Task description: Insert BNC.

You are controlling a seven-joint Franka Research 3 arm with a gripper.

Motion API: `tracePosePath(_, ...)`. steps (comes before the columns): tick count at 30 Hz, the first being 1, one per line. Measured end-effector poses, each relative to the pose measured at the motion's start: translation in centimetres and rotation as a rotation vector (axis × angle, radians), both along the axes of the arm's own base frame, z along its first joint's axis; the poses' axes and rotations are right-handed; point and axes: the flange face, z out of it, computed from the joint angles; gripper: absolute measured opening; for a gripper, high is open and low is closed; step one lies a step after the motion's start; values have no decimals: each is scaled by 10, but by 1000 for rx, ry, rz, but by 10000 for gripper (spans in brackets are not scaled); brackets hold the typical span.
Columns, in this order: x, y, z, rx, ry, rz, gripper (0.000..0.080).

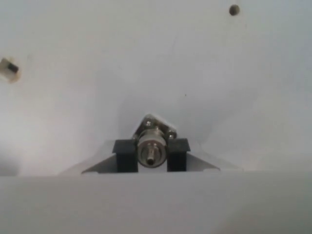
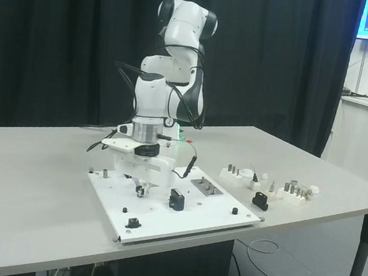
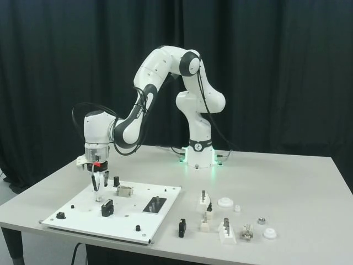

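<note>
Black jaws pinch the metal BNC connector (image 1: 151, 145) above the white board (image 2: 163, 217).

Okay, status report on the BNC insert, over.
Tool shut on BNC connector. Connector hanging just above white board, not yet seated. Nothing seen in the way below it.

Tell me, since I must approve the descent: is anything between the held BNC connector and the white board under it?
Nothing visible: the gripper holds the BNC connector over bare white board.
</note>
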Motion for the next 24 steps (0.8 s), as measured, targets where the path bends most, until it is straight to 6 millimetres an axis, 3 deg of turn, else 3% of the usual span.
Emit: tracePosePath(24, 1, 2, 0, 21, -16, -353, 125)
